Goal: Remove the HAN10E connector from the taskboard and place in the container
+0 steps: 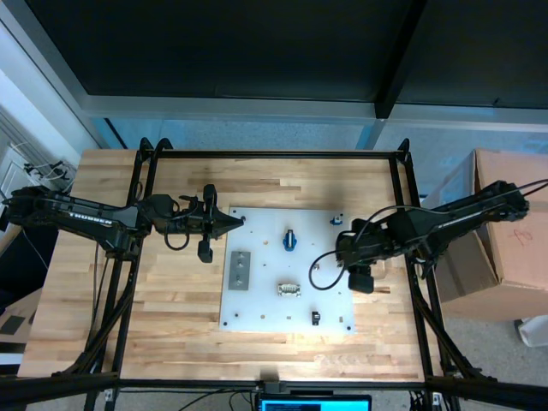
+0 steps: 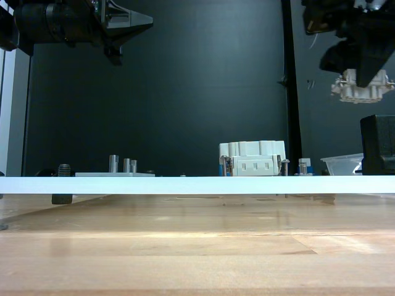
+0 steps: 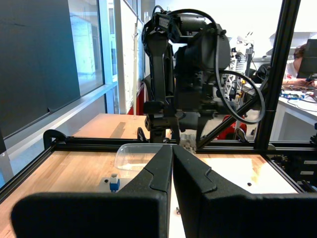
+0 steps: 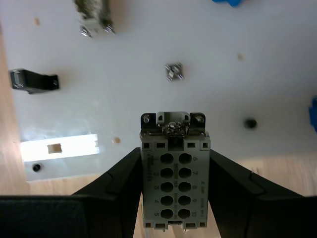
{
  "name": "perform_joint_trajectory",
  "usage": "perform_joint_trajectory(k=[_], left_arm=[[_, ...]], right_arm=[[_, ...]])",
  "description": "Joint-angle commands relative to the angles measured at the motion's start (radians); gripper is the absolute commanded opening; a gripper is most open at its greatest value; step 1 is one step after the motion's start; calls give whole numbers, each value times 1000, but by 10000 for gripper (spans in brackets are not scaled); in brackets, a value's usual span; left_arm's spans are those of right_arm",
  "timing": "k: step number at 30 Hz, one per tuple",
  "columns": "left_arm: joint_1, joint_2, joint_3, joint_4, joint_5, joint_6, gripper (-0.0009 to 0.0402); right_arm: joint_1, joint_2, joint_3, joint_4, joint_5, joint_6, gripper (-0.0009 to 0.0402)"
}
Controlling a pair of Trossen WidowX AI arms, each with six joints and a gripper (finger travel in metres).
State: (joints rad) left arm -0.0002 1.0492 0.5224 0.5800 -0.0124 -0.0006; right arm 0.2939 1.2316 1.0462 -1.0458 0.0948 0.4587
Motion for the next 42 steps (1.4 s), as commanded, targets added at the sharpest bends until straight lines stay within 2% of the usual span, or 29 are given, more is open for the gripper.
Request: perform_joint_trajectory(k=[1,15,25,30,37,42], left_arm=[[0,0,0,0,0,0,0],[0,0,0,0,0,0,0],[0,0,0,0,0,0,0],[0,0,0,0,0,0,0],[0,0,0,0,0,0,0],[0,0,0,0,0,0,0]], right_arm=[[0,-49,-37,-11,2,37,0],[1,-205,-190,-121,-2,221,0],[2,-222,-297,-113,-20,386,0],[1,-222,-327,-111,-97,448,0],[2,-222,-357,-113,-100,480,1],[2,-222,-379,-104,-122,504,16]])
